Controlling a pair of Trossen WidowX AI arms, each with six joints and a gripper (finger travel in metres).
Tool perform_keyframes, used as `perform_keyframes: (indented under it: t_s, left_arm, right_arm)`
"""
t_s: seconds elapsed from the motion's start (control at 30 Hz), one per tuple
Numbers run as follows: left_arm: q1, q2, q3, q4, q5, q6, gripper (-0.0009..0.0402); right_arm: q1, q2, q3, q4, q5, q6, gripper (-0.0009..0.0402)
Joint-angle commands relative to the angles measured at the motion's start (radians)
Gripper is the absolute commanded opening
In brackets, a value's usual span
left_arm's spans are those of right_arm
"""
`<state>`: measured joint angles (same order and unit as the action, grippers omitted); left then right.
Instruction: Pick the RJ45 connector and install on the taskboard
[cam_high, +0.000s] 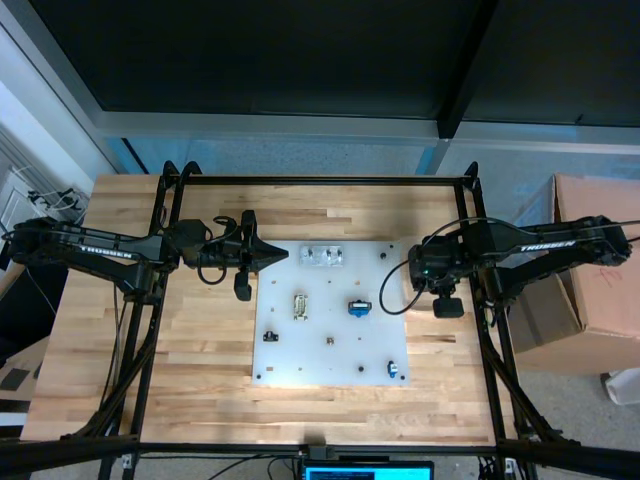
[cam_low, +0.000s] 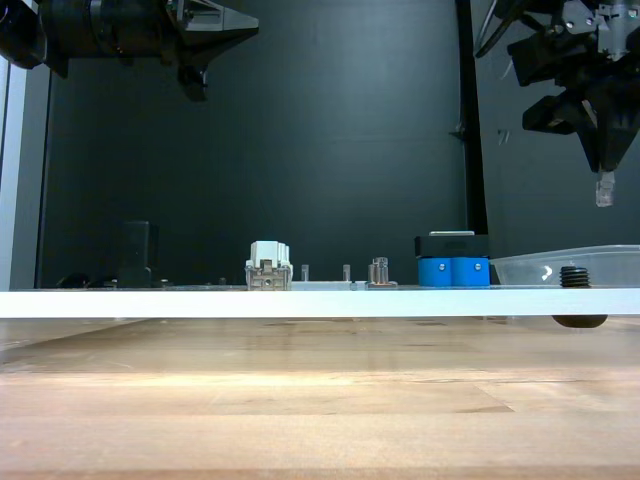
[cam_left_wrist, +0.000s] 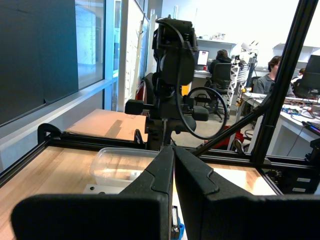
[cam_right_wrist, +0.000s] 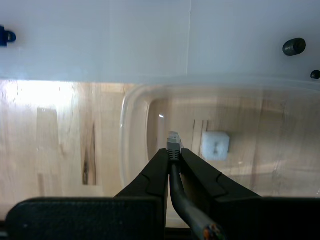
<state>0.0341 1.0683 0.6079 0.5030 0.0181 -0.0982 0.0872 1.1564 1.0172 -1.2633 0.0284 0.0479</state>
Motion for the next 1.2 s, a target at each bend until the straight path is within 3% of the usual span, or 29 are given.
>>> perform_keyframes:
  t_s: [0.03, 0.77, 1.2]
  left_arm:
    - [0.0, 0.0, 0.0, 0.0, 0.0, 0.0, 0.0001]
    - [0.0, 0.0, 0.0, 0.0, 0.0, 0.0, 0.0001]
    - [0.0, 0.0, 0.0, 0.0, 0.0, 0.0, 0.0001]
  right_arm:
    - [0.041, 0.037, 0.027, 0.002, 0.006, 0.045, 0.0]
    - [0.268, 0.332, 0.253, 0.051, 0.006, 0.268, 0.0004]
    - [0.382, 0.468, 0.364, 0.059, 0.002, 0.407, 0.0171]
